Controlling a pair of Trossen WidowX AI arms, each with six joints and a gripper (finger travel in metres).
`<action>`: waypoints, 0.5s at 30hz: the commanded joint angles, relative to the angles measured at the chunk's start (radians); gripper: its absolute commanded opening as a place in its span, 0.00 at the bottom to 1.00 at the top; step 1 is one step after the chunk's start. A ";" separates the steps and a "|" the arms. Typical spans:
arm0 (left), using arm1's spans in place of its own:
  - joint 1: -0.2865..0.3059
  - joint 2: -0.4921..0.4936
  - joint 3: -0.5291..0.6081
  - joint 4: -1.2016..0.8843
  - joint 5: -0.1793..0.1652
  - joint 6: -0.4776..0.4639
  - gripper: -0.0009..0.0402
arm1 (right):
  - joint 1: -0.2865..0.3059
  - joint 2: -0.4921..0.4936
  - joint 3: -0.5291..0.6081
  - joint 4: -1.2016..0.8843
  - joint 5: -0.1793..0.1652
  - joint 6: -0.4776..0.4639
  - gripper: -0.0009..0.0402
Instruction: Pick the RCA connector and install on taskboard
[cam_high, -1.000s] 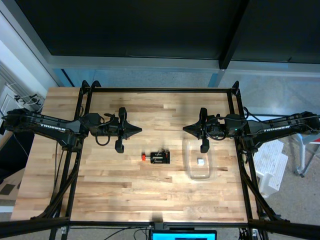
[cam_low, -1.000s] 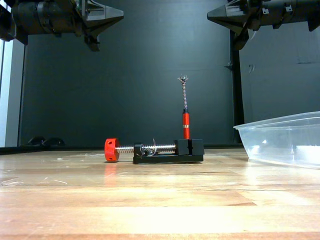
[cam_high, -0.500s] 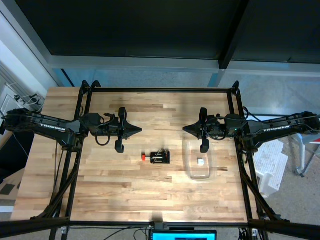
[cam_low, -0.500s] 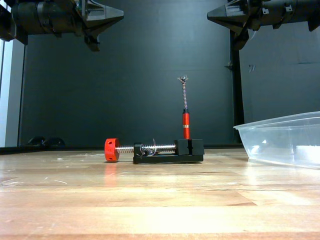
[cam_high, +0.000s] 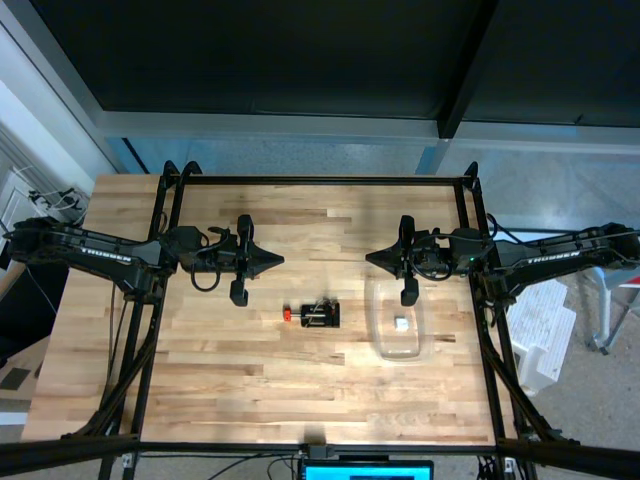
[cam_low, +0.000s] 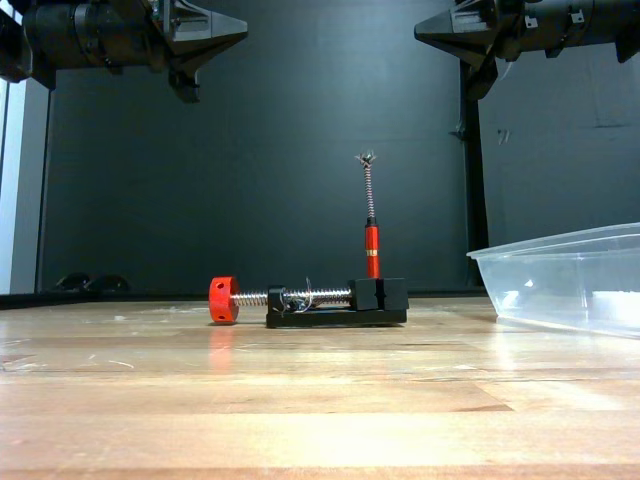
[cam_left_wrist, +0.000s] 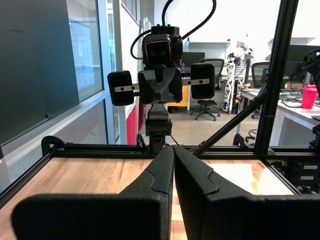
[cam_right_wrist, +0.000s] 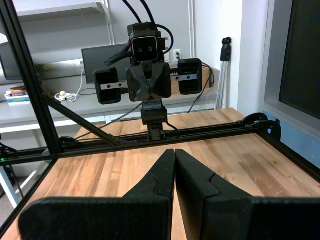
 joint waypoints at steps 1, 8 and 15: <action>0.000 0.000 0.000 0.000 0.000 0.000 0.02 | 0.000 0.000 0.000 0.000 0.000 0.000 0.02; 0.000 0.000 0.000 0.000 0.000 0.000 0.02 | 0.000 0.000 0.000 0.000 0.000 0.000 0.02; 0.000 0.000 0.000 0.000 0.000 0.000 0.02 | 0.000 0.000 0.000 0.000 0.000 0.000 0.02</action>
